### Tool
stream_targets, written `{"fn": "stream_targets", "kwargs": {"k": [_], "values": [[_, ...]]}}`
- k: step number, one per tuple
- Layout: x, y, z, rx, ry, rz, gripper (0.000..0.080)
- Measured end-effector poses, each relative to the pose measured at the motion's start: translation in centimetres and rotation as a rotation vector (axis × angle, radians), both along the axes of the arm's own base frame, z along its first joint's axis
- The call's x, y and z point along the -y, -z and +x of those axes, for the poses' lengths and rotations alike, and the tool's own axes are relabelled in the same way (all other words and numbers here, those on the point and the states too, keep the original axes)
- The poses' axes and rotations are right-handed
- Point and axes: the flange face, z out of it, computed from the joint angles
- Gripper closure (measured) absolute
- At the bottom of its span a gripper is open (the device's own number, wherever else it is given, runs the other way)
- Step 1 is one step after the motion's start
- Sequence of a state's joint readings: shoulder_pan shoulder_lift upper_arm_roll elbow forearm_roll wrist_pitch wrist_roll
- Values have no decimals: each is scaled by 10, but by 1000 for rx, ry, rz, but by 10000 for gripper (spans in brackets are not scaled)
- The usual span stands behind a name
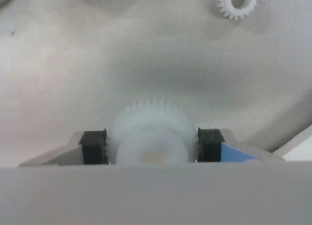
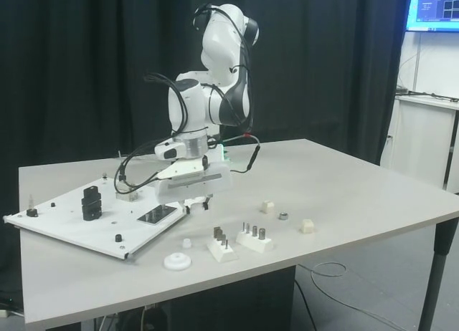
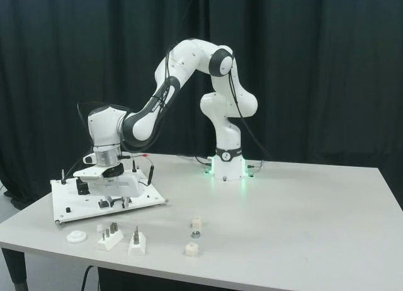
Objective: Insert medium gear.
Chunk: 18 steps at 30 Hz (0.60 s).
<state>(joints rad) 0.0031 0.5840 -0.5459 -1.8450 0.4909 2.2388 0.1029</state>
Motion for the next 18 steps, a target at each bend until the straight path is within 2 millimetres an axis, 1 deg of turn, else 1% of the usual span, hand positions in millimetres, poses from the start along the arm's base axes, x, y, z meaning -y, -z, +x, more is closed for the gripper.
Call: {"fn": "stream_targets", "kwargs": {"k": [18], "values": [[-2,-5,2,5,-2,-3,404]]}}
